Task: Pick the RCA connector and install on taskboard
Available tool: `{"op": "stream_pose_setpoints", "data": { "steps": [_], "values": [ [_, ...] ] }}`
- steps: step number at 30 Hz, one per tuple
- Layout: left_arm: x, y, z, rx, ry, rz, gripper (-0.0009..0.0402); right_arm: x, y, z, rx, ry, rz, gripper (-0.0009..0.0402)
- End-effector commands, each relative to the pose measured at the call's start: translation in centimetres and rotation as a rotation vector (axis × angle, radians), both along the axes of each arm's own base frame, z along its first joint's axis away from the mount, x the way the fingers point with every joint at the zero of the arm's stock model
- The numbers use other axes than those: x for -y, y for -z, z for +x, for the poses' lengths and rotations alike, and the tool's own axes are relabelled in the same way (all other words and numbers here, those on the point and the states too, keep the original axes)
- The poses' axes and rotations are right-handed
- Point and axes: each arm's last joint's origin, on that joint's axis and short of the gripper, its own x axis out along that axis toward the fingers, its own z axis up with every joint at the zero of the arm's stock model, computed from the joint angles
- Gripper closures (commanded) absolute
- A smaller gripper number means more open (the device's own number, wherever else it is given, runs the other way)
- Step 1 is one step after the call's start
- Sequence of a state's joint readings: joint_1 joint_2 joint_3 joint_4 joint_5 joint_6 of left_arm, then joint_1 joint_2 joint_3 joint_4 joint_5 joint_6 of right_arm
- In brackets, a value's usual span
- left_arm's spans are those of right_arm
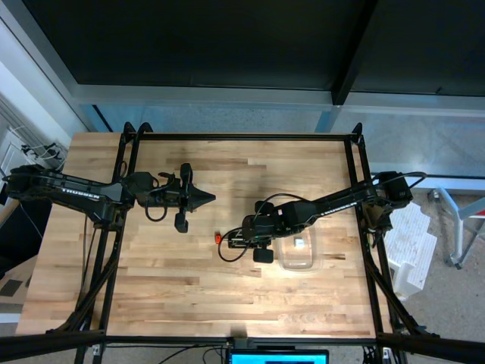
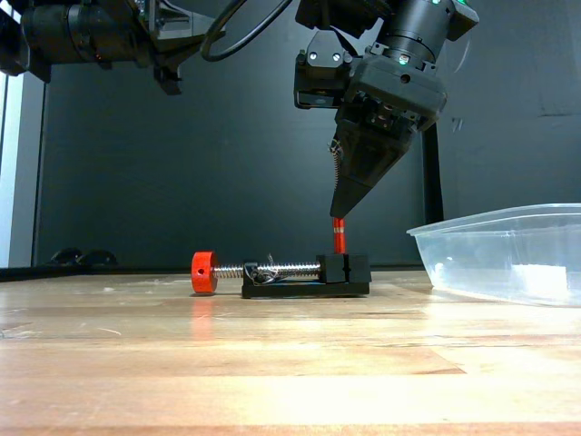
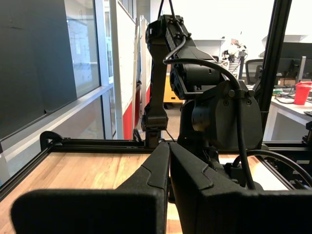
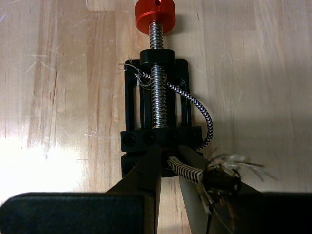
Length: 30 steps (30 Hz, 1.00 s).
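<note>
The taskboard (image 2: 304, 277) is a small black block with a threaded rod and a red knob (image 2: 204, 272), lying on the wooden table (image 1: 151, 265). My right gripper (image 2: 340, 211) points straight down over the end opposite the knob, shut on the RCA connector (image 2: 339, 234). This red plug stands upright, its lower end reaching the block's top. In the right wrist view the fingers (image 4: 146, 168) close over the taskboard (image 4: 156, 112), and the connector's braided cable (image 4: 187, 169) trails out. My left gripper (image 1: 204, 199) hovers shut and empty, away to the left.
A clear plastic tray (image 1: 298, 254) holding a small white piece sits just right of the taskboard, also seen as the tray (image 2: 508, 254) in the low view. A black frame (image 1: 242, 137) borders the table.
</note>
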<state>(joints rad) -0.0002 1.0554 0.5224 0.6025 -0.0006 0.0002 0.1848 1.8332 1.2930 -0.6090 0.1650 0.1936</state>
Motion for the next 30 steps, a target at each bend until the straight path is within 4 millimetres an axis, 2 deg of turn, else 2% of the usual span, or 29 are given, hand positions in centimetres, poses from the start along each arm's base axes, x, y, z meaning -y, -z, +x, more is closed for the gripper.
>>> {"op": "stream_pose_setpoints", "data": {
  "steps": [1, 11, 30],
  "values": [
    [0.0, 0.0, 0.0, 0.0, 0.0, 0.0, 0.0393, 0.1, 0.2, -0.1, -0.014, -0.001, -0.002, 0.0392],
    [0.0, 0.0, 0.0, 0.0, 0.0, 0.0, 0.0393, 0.1, -0.1, -0.2, -0.004, -0.003, 0.006, 0.0375],
    [0.0, 0.0, 0.0, 0.0, 0.0, 0.0, 0.0393, 0.1, -1.1, -0.4, 0.013, -0.002, 0.009, 0.0263]
  ]
}}
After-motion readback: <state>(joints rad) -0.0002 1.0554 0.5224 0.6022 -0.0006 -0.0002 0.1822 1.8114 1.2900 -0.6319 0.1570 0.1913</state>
